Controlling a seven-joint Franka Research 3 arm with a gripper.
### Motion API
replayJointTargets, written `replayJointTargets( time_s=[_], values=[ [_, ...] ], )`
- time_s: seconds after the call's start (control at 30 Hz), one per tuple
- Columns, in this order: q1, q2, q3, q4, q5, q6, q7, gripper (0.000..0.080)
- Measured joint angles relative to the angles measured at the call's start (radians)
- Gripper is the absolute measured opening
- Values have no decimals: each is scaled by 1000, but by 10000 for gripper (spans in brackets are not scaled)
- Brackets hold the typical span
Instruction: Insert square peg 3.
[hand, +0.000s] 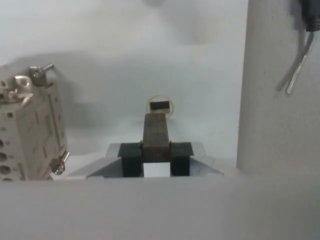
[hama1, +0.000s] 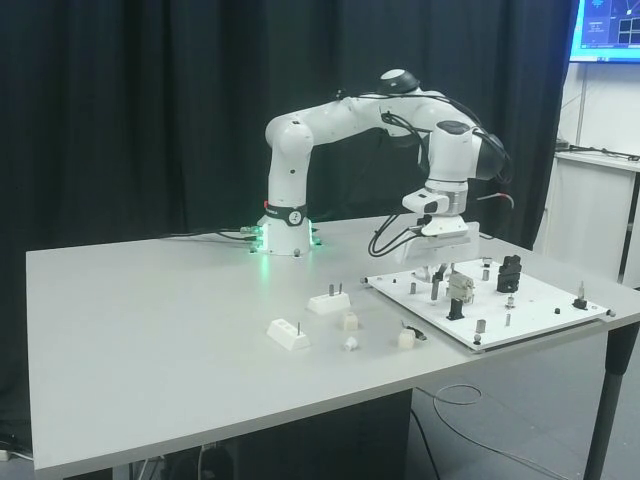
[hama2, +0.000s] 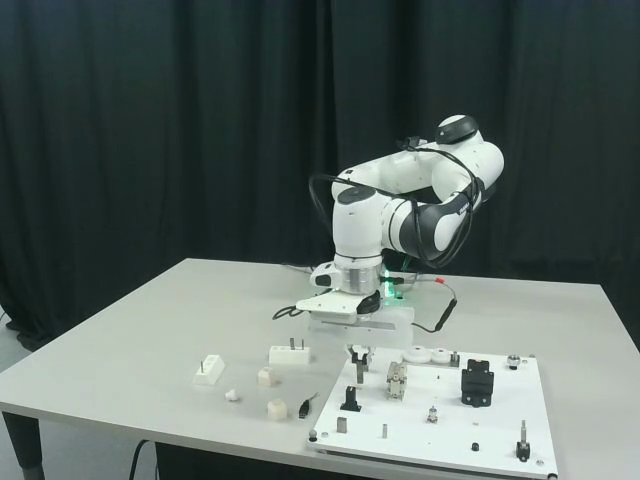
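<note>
One white arm (hama2: 400, 215), one grey table (hama2: 140, 330), one white board (hama2: 500, 420) at the lower right. Left of the board: two white holders (hama1: 288, 334) with pins, three small white blocks (hama1: 350, 321). One black clamp (hama2: 476, 383) on the board

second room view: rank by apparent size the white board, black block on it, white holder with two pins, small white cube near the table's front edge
1. white board
2. white holder with two pins
3. black block
4. small white cube

Holder and block look close; the holder is longer, the block taller, so that order is unsure.
</note>
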Motion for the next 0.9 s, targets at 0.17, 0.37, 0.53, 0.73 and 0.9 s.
replayJointTargets(
  time_s=[0.17,0.37,0.53,0.73,0.9],
  values=[
    [0,0,1,0,0,0,10,109],
    [0,1,2,0,0,2,20,109],
    [0,2,2,0,0,6,24,109],
    [-1,4,4,0,0,15,26,109],
    [-2,4,8,0,0,21,26,109]
  ],
)
